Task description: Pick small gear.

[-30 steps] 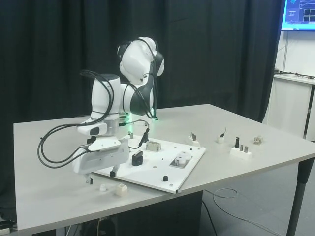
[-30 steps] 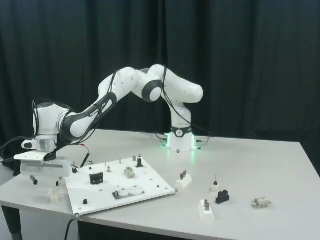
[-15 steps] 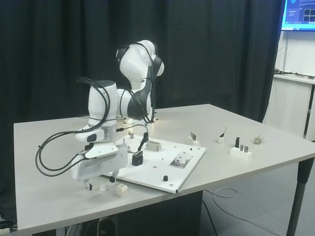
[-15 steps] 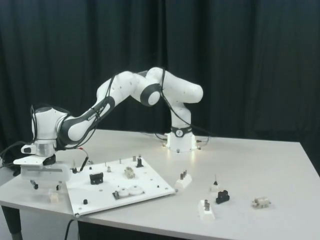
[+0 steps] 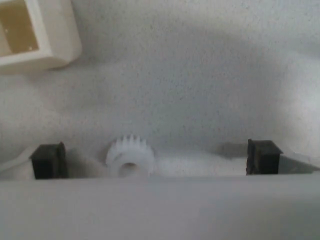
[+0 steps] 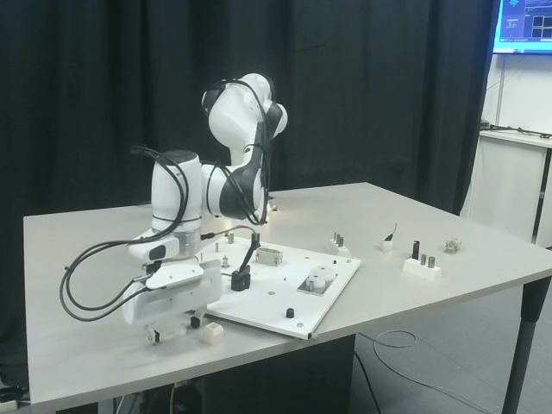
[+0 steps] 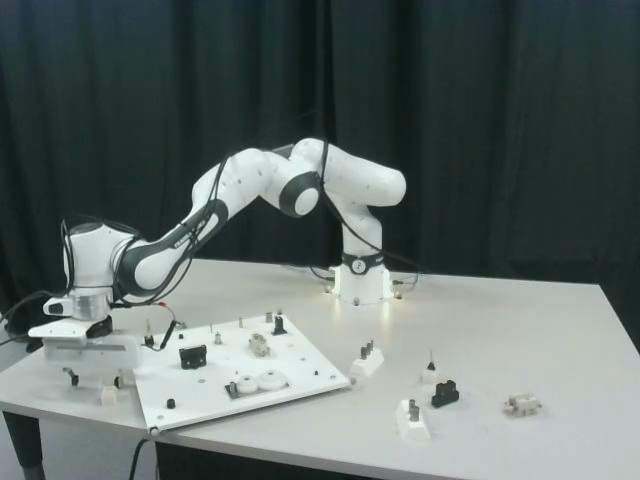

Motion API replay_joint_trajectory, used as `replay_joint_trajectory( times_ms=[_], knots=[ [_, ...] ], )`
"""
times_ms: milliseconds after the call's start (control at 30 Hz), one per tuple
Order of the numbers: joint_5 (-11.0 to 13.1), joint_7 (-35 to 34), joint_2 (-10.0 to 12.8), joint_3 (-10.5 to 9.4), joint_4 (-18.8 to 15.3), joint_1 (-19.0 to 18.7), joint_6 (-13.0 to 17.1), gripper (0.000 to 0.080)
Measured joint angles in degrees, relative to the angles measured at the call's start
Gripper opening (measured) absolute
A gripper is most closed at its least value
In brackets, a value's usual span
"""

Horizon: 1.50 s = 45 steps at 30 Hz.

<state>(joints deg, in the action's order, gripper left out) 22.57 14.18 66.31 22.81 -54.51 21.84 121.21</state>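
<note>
On the grey table [image 6: 414, 302], beside the white board [image 6: 285, 297], the gripper [image 5: 152, 161] is low with fingers [image 5: 49, 161] spread apart, grasping nothing. The small gear [image 5: 129, 156] lies between them, nearer one finger.

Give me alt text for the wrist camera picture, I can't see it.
A small white gear lies on the grey table between the open gripper's two black fingertips, nearer one of them. An open box sits beyond it.
</note>
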Motion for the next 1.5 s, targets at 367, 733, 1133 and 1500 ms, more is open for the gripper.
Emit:
replay_joint_trajectory(
  times_ms=[367,733,1133,1500],
  knots=[
    [1.0,0.2,0.5,0.0,0.5,0.3,-0.1,0.08],
    [2.0,0.2,0.5,0.0,0.5,0.3,-0.5,0.0526],
    [2.4,0.2,0.6,0.11,0.8,0.3,-0.9,0.0197],
    [2.4,0.2,0.5,1.35,3.6,0.3,-4.5,0.02]
  ],
)
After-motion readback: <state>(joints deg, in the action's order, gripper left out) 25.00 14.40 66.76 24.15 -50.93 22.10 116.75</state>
